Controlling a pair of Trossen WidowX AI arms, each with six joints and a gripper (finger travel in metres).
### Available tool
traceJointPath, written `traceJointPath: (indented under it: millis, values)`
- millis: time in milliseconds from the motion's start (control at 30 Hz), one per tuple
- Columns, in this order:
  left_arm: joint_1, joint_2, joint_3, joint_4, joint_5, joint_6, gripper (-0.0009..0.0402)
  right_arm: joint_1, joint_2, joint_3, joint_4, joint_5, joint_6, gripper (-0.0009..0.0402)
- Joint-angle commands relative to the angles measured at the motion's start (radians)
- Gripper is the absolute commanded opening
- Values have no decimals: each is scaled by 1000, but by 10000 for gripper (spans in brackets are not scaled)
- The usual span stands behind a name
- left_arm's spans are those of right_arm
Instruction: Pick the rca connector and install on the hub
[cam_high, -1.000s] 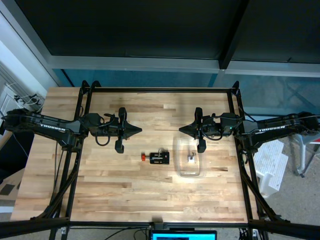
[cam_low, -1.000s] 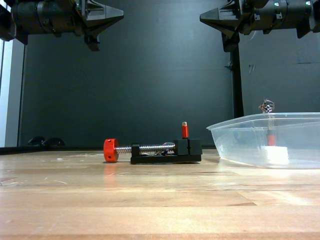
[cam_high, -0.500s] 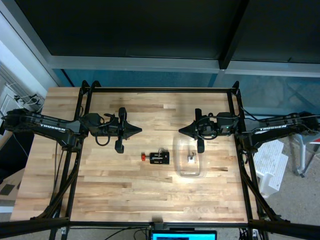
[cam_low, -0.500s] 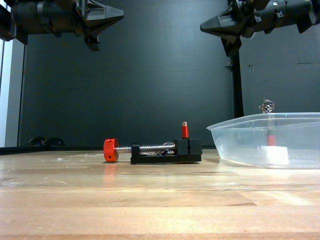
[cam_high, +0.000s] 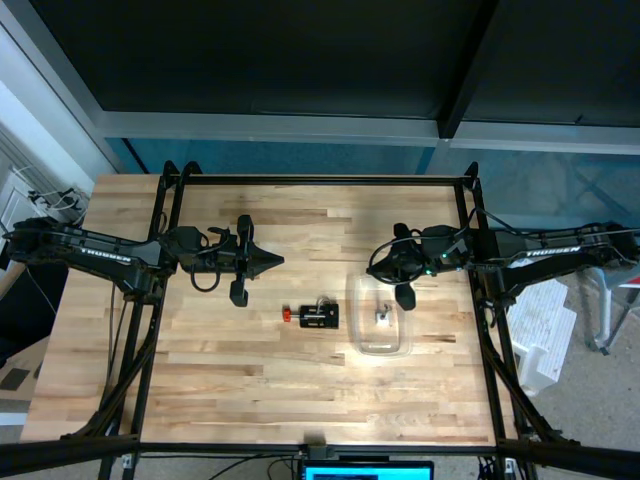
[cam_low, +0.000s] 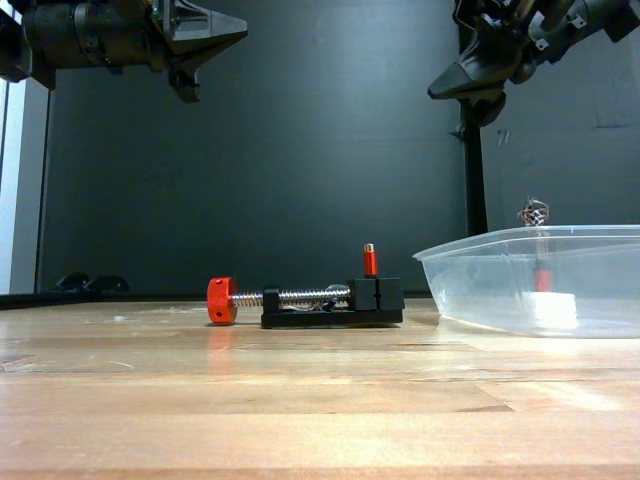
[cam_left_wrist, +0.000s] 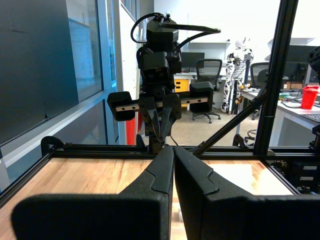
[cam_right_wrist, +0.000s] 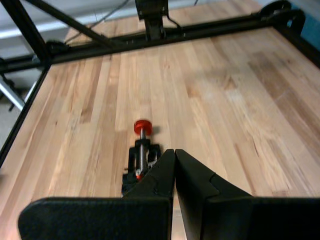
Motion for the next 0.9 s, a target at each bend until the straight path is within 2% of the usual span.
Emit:
traceJointPath:
  millis: [33,133,300,900]
  values:
    - [0,0,0,0,0,0,0,7,5,26,-76,-1,9,0]
    - [0,0,0,0,0,0,0,11,15,56,-165,-10,14,0]
    - [0,0,0,0,0,0,0,39,41,110,-308,-7,18,0]
    - [0,0,0,0,0,0,0,147,156,216,-553,1,80,0]
